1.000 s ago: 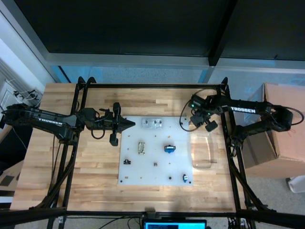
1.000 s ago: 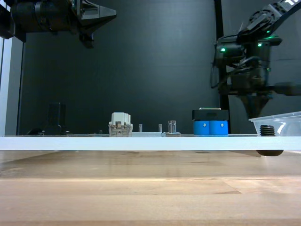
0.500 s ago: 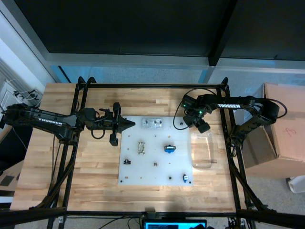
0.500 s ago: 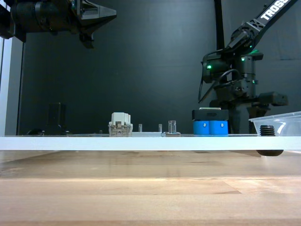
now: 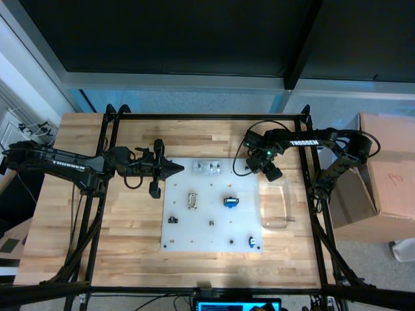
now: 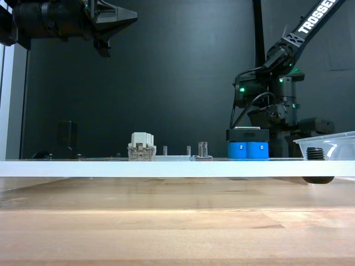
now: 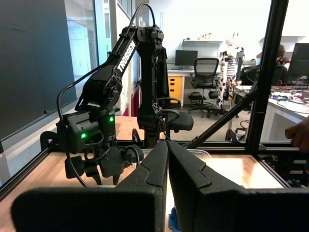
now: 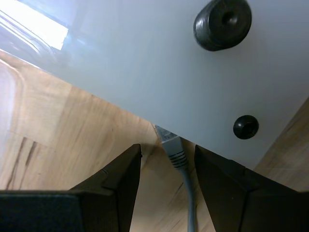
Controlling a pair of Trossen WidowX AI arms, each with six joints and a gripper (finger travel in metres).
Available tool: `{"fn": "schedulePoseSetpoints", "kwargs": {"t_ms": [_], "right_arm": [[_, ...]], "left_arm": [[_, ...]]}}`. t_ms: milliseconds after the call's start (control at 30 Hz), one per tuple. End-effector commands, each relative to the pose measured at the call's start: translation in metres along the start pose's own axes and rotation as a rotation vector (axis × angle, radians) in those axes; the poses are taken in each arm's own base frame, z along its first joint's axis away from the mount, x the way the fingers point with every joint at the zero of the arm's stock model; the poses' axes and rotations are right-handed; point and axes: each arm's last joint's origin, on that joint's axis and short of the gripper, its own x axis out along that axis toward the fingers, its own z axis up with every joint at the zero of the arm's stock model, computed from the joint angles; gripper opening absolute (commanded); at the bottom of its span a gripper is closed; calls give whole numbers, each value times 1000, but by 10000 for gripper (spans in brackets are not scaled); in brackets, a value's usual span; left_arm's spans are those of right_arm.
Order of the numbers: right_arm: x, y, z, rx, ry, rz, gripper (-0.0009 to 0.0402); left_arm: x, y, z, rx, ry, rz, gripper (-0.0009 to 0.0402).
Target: Remove the RJ45 connector from the taskboard and place in the container
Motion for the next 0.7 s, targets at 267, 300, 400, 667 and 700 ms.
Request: {"fn": "schedulePoseSetpoints", "kwargs": {"t_ms": [267,300,400,667,700], "right_arm": [[5,-2,2,-9,-10,-6,77],[4,-2,2,-11,-11,-6,60],[4,-2,1,-12,-6,0,7],[-9,6,-3,-9,14,14,-1],[-12,8,-4,-9,17,16,1]], "left_arm": [[0,0,0,0,0,0,0],[0,0,0,0,0,0,0],[0,0,0,0,0,0,0],[0,0,0,0,0,0,0],[0,0,0,0,0,0,0]]}}
